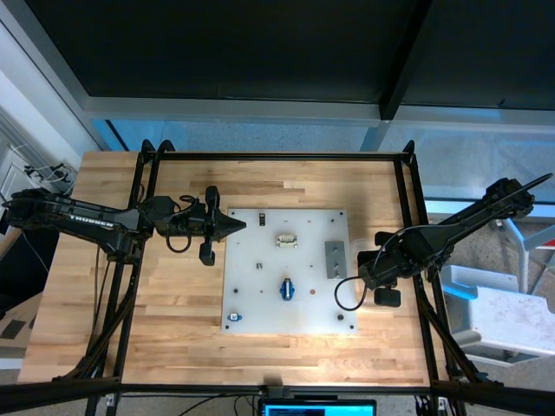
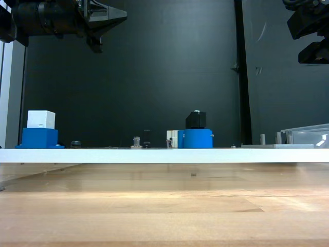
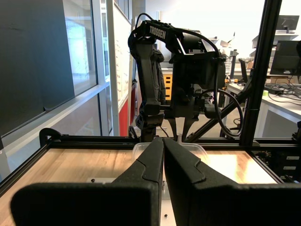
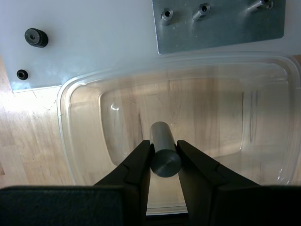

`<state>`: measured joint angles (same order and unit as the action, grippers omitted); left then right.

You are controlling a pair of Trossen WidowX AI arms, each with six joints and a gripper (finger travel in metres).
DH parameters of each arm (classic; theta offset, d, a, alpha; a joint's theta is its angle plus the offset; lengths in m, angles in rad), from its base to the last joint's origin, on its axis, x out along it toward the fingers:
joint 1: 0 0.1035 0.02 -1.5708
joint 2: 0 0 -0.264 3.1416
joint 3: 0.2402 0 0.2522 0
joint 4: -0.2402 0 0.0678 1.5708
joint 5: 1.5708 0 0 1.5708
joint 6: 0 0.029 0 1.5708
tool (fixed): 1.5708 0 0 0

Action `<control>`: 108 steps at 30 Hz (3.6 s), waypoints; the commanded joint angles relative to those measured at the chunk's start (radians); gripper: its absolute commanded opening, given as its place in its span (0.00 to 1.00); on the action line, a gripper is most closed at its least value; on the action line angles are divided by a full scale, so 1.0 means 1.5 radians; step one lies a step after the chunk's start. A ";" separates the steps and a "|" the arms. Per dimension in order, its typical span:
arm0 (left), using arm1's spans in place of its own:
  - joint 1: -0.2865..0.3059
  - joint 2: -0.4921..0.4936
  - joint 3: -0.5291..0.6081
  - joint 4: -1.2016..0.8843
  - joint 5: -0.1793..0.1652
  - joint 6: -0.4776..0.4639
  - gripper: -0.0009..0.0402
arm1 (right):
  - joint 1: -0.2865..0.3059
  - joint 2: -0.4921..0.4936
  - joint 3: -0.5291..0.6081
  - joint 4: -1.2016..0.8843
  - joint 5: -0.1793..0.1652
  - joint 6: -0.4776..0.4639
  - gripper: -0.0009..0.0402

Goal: Pick the 16mm cylinder and place it in the taskboard

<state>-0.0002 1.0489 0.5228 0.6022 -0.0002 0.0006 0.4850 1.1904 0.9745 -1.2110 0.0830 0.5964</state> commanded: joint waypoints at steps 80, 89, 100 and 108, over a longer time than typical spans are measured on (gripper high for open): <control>0.000 0.000 0.000 0.000 0.000 0.000 0.02 | -0.108 0.348 0.262 0.139 -0.017 -0.127 0.09; 0.000 0.000 0.000 0.000 0.000 0.000 0.02 | -0.116 0.360 0.262 0.157 -0.017 -0.129 0.09; 0.000 0.000 0.000 0.000 0.000 0.000 0.02 | -0.116 0.360 0.260 0.159 -0.016 -0.122 0.09; 0.000 0.000 0.000 0.000 0.000 0.000 0.02 | -0.116 0.384 0.261 0.173 -0.035 -0.124 0.09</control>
<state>-0.0002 1.0489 0.5228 0.6025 -0.0002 0.0006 0.3096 1.7618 1.3651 -0.9562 0.0353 0.4122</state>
